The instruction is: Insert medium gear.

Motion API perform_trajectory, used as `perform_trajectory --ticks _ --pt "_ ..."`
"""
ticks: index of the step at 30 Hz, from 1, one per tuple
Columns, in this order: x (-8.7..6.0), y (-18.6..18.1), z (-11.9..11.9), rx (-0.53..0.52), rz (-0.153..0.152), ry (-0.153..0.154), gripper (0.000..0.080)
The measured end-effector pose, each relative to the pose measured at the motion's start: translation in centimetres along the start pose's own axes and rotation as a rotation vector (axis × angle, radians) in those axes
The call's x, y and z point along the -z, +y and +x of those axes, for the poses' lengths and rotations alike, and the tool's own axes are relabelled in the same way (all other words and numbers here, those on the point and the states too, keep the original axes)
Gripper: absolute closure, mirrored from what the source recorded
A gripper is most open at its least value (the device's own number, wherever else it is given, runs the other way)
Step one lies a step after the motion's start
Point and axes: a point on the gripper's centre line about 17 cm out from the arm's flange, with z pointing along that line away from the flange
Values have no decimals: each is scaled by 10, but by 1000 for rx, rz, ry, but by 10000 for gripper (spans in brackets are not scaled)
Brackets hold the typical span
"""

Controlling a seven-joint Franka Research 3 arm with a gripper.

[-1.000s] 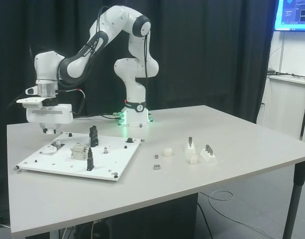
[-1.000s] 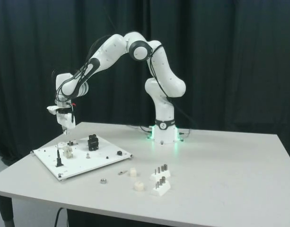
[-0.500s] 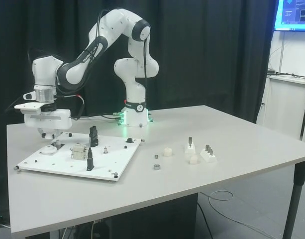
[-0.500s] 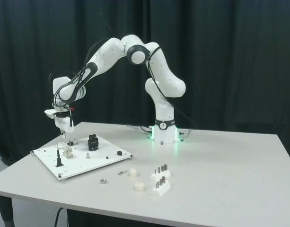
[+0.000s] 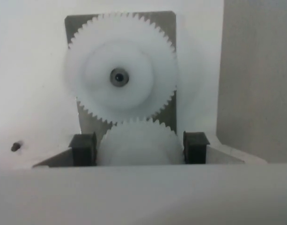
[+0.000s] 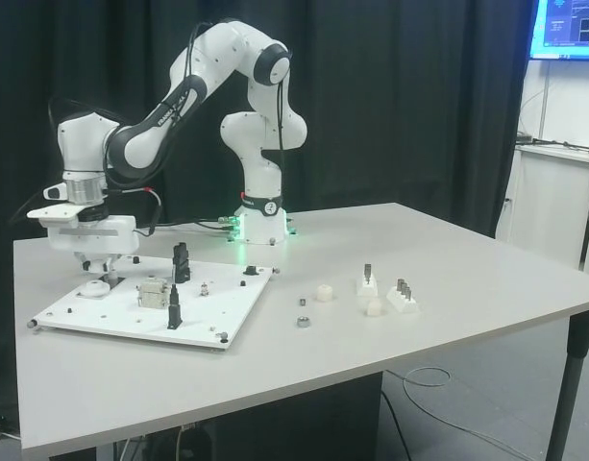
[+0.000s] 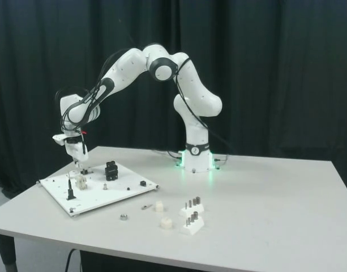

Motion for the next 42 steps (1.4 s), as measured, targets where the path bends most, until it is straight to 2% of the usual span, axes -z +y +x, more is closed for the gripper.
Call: perform_trajectory --ticks 20,42 --pt "-6 -3 -9 25 13 -18 403" --pt "-16 2 -13 62 -23 -2 403"
